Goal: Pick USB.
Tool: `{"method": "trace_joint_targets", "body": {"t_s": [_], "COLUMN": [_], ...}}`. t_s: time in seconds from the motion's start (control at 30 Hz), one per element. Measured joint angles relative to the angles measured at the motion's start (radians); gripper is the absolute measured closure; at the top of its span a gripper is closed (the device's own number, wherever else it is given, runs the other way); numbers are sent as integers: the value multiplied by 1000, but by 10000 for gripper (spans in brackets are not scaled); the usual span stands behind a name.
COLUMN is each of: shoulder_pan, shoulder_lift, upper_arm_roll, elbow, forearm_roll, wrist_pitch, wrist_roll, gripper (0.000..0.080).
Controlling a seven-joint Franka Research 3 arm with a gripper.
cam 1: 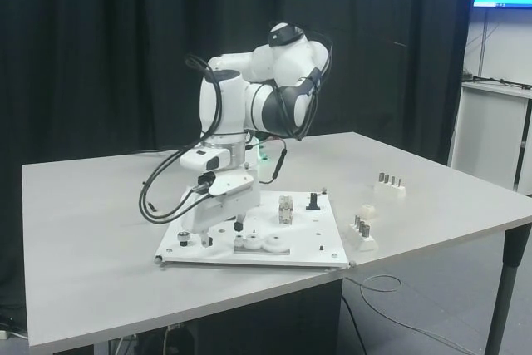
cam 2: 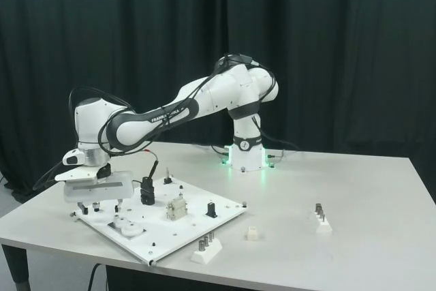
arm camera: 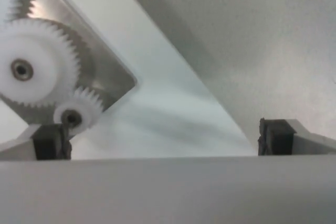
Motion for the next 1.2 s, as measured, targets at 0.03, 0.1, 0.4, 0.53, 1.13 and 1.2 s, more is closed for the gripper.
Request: {"method": "trace_joint_targets", "body": {"t_s": [0.03,0.1,0.4,0.53,1.13,1.2], "shoulder_pan": [0,0,3,3,5,6], "shoulder_lift": [-1,-3,-12,-15,-19,-19], "upper_arm_roll": [-2,-7,-20,-23,-44,-47], "elbow": [0,0,1,5,29,30], "forearm_roll": [0,0,0,1,0,1], "wrist_pitch": [-4,-16,-48,-57,-98,-101], "wrist_roll": [0,1,10,11,37,39], "gripper": [3,3,3,3,3,3]}}
